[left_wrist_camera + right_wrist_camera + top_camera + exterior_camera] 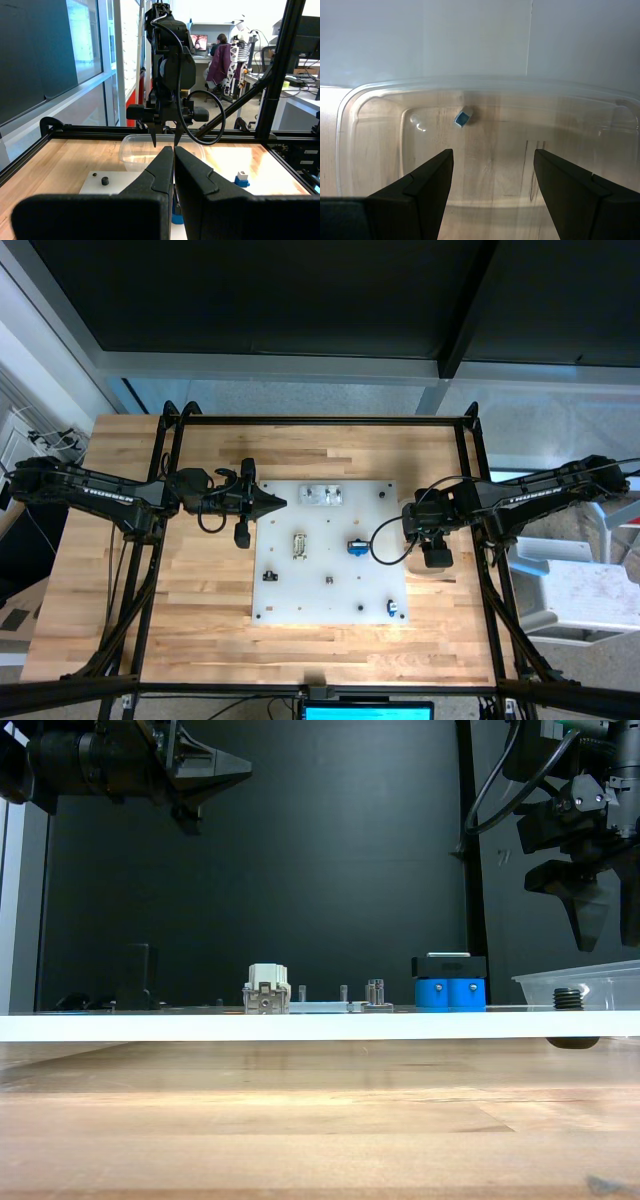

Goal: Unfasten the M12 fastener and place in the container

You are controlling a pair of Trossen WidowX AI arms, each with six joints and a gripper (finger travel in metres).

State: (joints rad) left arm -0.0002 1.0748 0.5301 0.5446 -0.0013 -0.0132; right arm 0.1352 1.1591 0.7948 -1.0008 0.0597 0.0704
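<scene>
My right hand hangs spread wide and empty above the container. The nut lies on the tray floor and the black stud shows bare ribs, so I judge the job done. The risk now is that I clip the light tray's rim while pulling out and spill the nut onto the surface. The left hand is parked, pinched narrow, high over the board's left edge, with pale wood planks, a black frame, and an office with a seated person beyond.
</scene>
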